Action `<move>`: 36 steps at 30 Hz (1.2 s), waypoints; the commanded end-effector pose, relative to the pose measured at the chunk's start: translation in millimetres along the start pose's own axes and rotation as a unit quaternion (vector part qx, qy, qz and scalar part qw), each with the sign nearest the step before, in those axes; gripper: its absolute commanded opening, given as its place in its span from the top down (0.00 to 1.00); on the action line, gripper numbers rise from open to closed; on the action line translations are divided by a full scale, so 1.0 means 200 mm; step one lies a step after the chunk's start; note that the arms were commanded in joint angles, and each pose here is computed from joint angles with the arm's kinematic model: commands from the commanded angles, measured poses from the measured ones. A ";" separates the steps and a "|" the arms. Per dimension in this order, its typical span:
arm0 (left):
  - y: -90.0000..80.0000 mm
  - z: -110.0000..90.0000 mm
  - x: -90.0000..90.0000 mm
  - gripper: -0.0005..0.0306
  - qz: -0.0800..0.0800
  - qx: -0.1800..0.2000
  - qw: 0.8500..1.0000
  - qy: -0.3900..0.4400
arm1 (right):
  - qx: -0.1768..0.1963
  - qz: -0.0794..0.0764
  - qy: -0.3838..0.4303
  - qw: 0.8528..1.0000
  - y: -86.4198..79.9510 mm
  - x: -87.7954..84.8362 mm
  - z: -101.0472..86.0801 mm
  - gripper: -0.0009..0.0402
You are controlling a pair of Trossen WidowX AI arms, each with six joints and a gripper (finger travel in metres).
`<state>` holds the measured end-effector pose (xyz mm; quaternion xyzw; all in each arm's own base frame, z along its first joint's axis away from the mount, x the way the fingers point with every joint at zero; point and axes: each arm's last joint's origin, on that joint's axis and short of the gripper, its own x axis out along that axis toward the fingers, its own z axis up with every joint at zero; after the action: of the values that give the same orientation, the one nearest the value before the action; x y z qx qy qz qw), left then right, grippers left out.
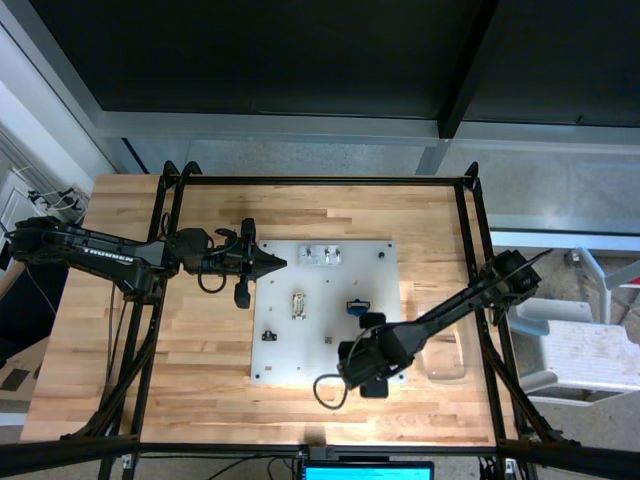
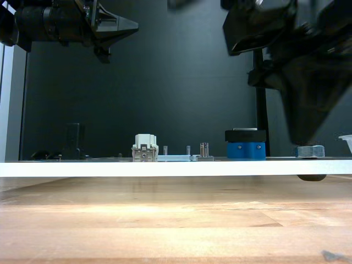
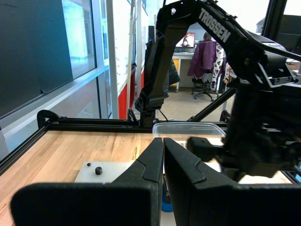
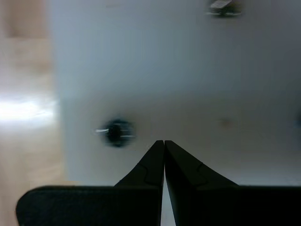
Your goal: Unfasten the M12 fastener and place in the container
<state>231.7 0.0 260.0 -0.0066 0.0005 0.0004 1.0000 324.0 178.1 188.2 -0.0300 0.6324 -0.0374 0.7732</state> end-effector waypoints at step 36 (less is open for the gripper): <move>0.00 0.00 0.00 0.98 0.000 0.000 1.000 0.000 | 0.016 0.112 0.008 0.994 0.06 0.00 0.02 0.98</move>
<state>231.7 0.0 260.0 -0.0068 0.0005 0.0004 1.0000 329.3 190.6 187.5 0.0541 0.6372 0.0391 0.7678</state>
